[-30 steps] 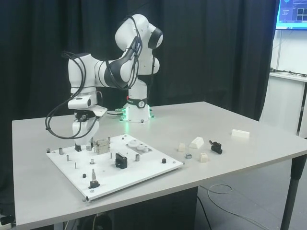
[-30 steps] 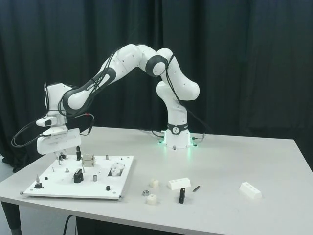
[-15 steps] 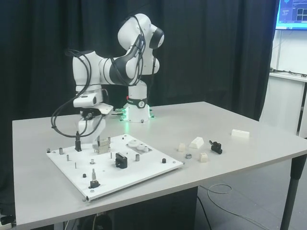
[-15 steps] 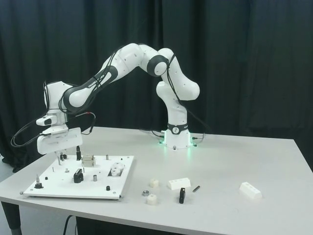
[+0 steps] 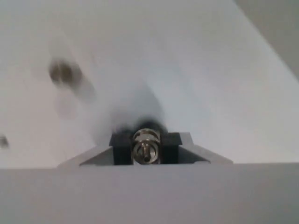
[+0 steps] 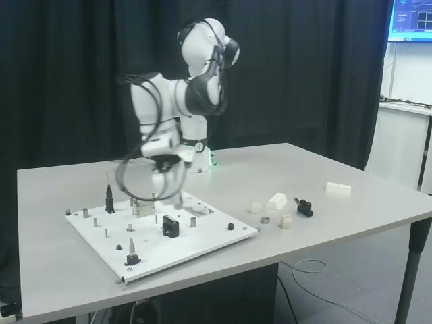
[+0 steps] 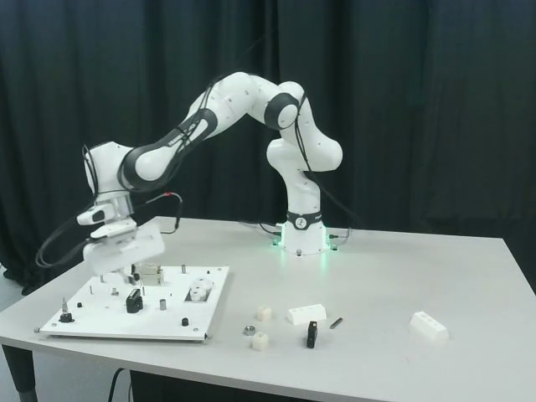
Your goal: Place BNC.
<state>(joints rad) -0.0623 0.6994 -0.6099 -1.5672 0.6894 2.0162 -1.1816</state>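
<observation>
The gripper [image 5: 146,153] is clamped on the BNC connector [image 5: 146,142], whose long axis points straight down toward the white board [image 6: 202,236] below it.

My two room cameras stand back, facing the grey table [image 6: 317,182] from different sides. Both share the white board [image 7: 134,322]. My wrist camera looks down close.
</observation>
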